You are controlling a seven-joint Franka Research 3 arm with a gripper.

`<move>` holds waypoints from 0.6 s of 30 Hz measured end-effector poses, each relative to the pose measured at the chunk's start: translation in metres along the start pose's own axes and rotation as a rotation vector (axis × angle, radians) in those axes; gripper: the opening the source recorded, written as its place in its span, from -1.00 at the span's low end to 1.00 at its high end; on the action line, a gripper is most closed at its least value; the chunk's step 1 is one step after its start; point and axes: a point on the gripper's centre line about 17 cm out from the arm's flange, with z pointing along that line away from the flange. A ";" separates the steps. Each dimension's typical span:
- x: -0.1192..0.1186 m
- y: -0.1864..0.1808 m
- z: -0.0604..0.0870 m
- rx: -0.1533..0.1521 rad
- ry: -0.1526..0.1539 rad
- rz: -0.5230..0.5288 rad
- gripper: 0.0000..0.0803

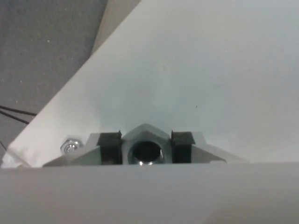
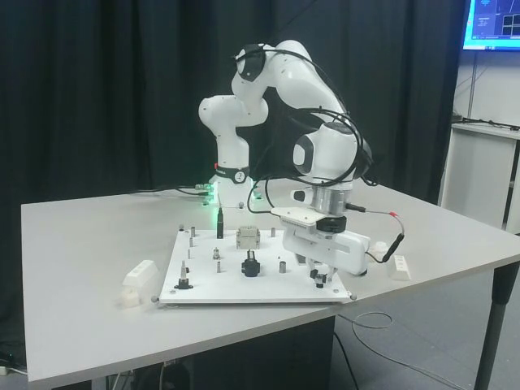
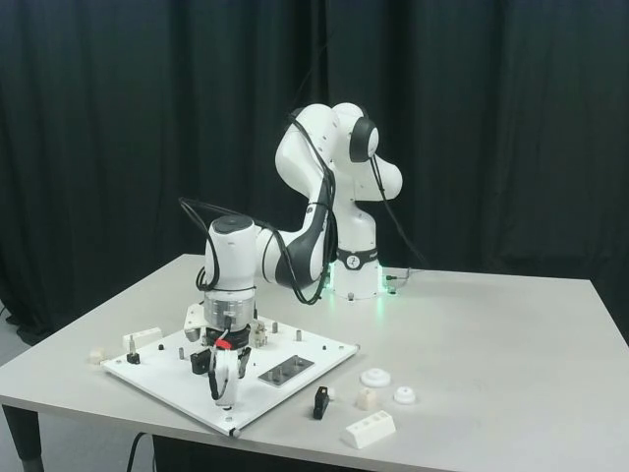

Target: Remove bolt 4.

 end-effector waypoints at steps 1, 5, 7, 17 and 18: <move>0.000 0.000 0.000 0.000 0.000 0.000 -0.44; 0.000 0.000 0.000 -0.001 -0.001 -0.002 -0.44; 0.000 0.000 0.000 -0.001 -0.001 -0.008 -0.44; 0.000 0.000 0.000 -0.001 -0.001 -0.083 -0.44; 0.000 0.000 0.000 -0.001 -0.001 -0.093 -0.44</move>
